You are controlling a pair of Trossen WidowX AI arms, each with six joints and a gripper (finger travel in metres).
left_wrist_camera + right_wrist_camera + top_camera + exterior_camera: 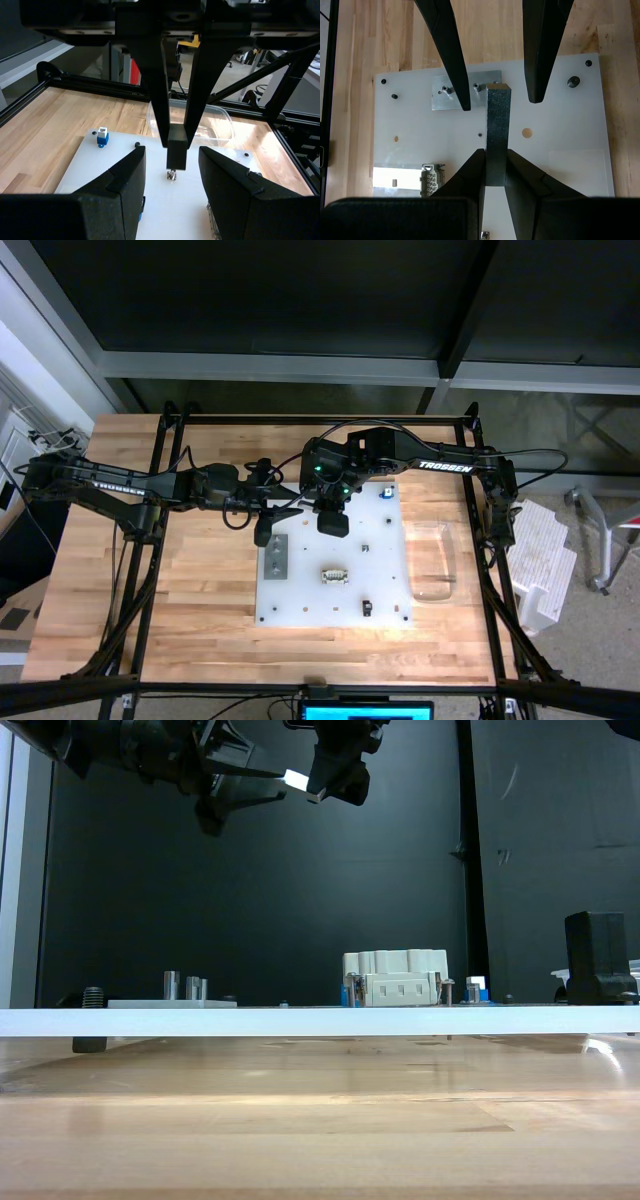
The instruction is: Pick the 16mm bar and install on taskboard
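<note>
Black and speckly, the 16mm bar (497, 135) hangs in the air over the flat white board (560, 130), held tight by the jaws of the right gripper (496, 155). The jaws of the left gripper (171, 152) are wide open on both sides of its far end, not touching. Underneath is the wooden counter (200, 610), with a dark wall (400, 870) behind.

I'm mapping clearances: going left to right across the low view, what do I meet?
Board: black screw, steel posts, beige connector, blue part, black block. Overhead: left claw, open, then right claw gripping the 16mm bar.
</note>
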